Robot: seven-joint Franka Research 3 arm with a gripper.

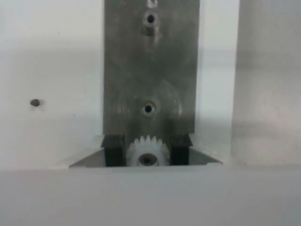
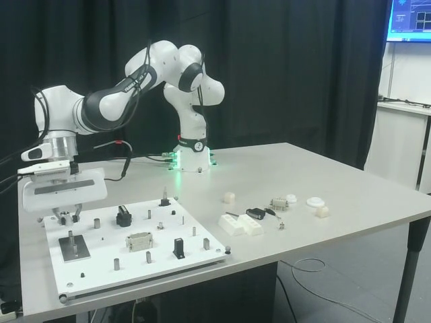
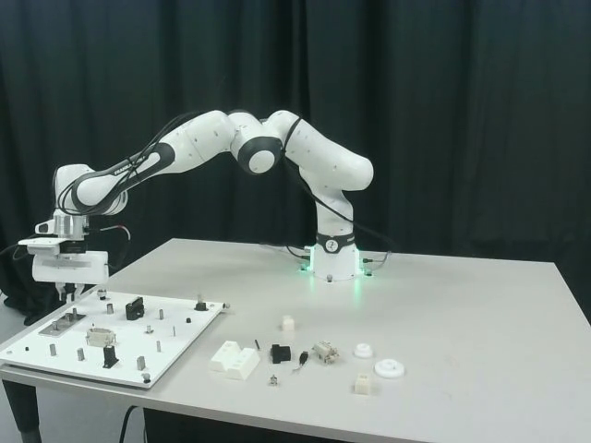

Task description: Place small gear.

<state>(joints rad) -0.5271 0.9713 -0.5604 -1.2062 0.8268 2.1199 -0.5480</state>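
Black fingers (image 1: 113, 150) pinched the small white gear (image 1: 147, 151) from both sides, so the gear sat squarely between the two tips of the gripper (image 1: 147, 153). Just beyond the tips lay a grey metal plate (image 1: 150, 70) with small holes, one hole directly ahead of the gear. Around the plate spread the white board (image 2: 135, 252), resting on the grey table (image 2: 323, 182).

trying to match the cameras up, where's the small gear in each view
Wrist view: small gear, white, held between the black fingers over the grey plate.
First room view: too small to tell; it is under the gripper, near the same grey plate.
Second room view: hidden under the gripper, near that plate.
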